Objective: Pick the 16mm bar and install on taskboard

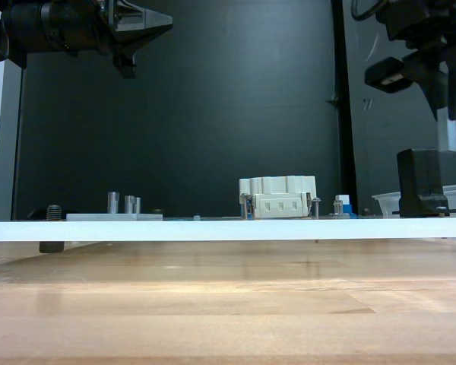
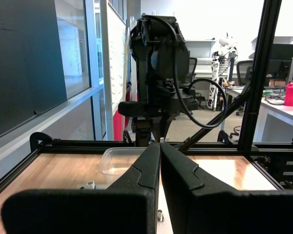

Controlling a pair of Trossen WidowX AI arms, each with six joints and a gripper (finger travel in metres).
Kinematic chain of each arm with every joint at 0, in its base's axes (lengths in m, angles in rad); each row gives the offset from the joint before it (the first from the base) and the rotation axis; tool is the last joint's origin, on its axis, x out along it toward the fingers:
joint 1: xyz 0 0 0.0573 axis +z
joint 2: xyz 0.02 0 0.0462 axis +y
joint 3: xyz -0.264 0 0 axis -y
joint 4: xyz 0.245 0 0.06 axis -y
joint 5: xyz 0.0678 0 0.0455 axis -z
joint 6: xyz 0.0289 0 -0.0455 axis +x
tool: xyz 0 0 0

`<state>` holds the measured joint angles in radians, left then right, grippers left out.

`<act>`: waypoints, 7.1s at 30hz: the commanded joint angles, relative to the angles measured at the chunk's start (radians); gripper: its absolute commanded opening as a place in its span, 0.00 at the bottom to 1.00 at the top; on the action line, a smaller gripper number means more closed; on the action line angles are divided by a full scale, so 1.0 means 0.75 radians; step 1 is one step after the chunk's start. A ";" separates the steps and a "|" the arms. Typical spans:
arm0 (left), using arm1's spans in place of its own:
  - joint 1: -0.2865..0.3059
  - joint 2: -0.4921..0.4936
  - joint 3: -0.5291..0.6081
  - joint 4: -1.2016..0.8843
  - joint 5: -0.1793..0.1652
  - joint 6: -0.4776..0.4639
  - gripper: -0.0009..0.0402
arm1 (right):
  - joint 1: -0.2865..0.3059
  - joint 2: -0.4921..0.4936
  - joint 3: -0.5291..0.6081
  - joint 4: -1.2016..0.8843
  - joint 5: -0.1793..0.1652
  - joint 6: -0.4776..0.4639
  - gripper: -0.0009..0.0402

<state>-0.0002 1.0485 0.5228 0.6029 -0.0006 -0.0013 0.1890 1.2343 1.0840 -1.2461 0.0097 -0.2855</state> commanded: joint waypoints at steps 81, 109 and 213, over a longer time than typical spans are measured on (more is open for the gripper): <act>0.000 0.001 0.000 0.000 0.001 0.001 0.02 | 0.495 0.666 0.333 0.223 -0.075 -0.953 0.02; 0.001 0.001 0.000 0.000 0.001 0.001 0.02 | 0.511 0.706 0.334 0.237 -0.037 -0.922 0.02; 0.001 0.001 0.000 0.000 0.001 0.001 0.02 | 0.545 0.721 0.202 0.393 -0.014 -0.942 0.16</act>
<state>-0.0002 1.0489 0.5224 0.6029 -0.0002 -0.0013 0.5964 1.7748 1.2358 -0.9516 0.0010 -0.9932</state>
